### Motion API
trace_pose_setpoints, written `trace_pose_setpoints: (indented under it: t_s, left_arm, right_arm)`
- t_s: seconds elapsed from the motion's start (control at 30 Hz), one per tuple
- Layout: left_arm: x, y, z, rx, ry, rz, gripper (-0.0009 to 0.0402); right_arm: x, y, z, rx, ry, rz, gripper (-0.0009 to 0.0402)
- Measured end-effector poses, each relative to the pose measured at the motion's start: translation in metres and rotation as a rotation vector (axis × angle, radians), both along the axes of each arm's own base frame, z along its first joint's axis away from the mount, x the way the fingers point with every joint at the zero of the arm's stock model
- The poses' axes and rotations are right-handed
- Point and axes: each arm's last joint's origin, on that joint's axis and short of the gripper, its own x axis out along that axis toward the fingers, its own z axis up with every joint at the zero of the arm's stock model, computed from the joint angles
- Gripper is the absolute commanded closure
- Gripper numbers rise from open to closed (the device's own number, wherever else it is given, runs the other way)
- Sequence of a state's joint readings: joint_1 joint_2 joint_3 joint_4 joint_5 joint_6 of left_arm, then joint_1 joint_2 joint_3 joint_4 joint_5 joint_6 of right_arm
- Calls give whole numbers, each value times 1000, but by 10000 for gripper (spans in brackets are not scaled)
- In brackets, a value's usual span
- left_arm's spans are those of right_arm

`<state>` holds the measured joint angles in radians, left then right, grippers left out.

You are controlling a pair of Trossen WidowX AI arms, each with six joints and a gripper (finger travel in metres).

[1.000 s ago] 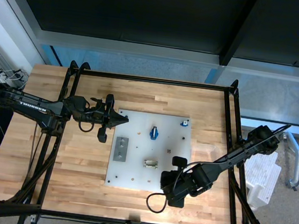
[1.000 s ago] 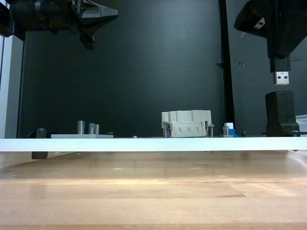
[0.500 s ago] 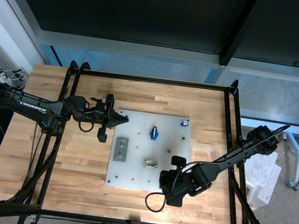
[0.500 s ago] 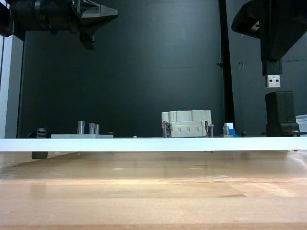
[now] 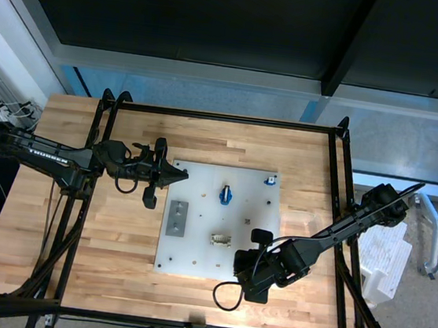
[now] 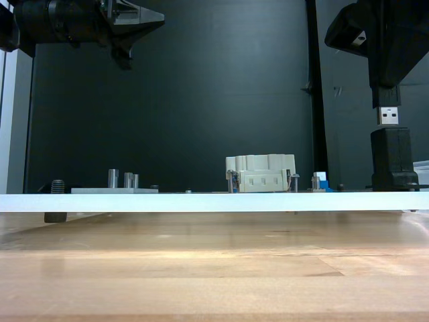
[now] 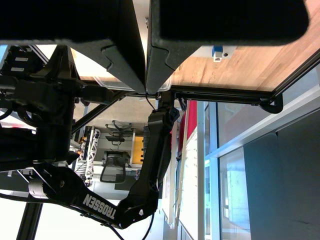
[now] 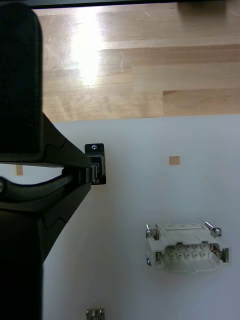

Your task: Pick the USB connector and install on taskboard

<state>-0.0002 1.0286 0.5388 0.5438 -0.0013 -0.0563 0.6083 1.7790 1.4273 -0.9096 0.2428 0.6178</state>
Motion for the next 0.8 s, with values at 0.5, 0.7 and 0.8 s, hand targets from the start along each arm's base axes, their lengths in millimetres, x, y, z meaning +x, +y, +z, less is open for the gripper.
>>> trace_pose_setpoints:
  t_s: [0.5, 0.7, 0.8]
  left_arm:
    - [0, 0, 0, 0, 0, 0, 393]
    - [0, 0, 0, 0, 0, 0, 393]
    - [0, 0, 0, 0, 0, 0, 393]
  right_arm:
    - [0, 0, -3, -2, -1, 7, 393]
    - [0, 0, -3, -4, -5, 20, 393]
    - [0, 0, -3, -5, -8, 28, 393]
